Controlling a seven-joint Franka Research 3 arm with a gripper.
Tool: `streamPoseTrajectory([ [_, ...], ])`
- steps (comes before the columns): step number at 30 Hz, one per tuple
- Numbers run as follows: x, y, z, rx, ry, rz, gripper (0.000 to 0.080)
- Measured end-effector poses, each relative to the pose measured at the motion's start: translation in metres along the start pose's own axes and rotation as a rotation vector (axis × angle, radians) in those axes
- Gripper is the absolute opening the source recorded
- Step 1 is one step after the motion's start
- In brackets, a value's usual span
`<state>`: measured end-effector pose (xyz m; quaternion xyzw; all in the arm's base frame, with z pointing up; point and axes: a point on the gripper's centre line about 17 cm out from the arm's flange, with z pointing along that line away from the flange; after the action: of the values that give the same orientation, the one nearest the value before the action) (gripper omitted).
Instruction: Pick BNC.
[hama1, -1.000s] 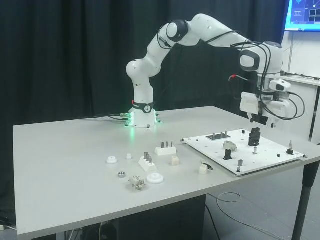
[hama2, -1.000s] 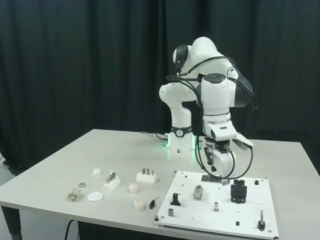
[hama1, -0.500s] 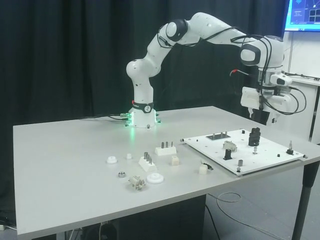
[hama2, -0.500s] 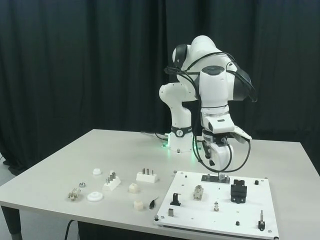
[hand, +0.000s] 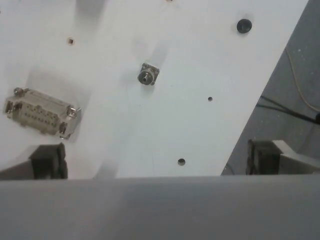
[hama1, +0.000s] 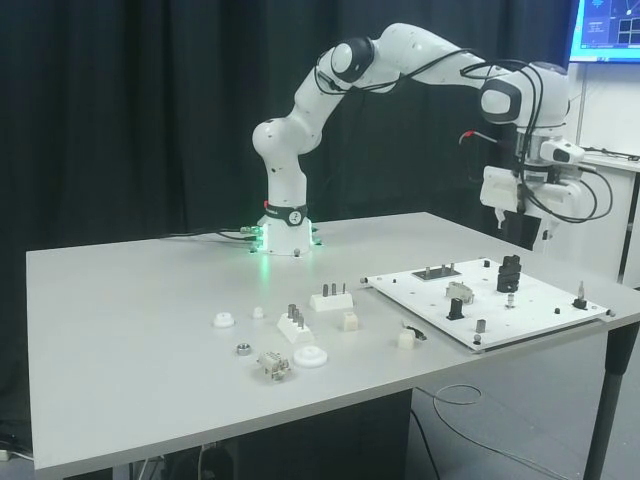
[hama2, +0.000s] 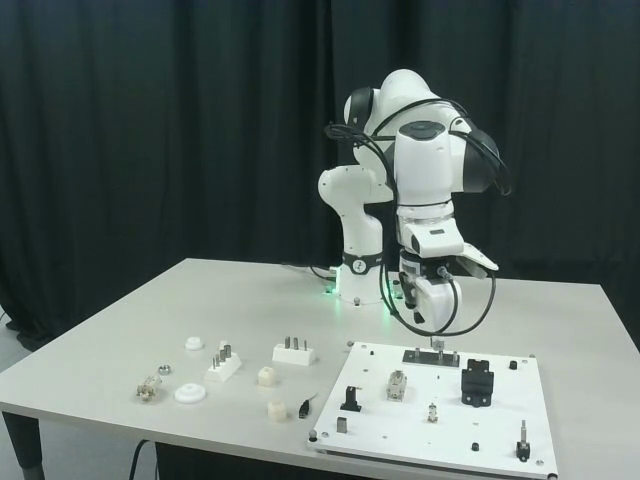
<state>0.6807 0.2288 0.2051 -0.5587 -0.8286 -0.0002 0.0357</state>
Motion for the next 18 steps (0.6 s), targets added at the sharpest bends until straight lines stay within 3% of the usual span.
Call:
streamPoseTrajectory([
  [13, 0.0011, -0.0007, -0.0043, 0.004, 0.000, 0.031, 0.0800],
  [18, 0.0026, -0.0004, -0.0064, 0.004, 0.001, 0.132, 0.0800],
])
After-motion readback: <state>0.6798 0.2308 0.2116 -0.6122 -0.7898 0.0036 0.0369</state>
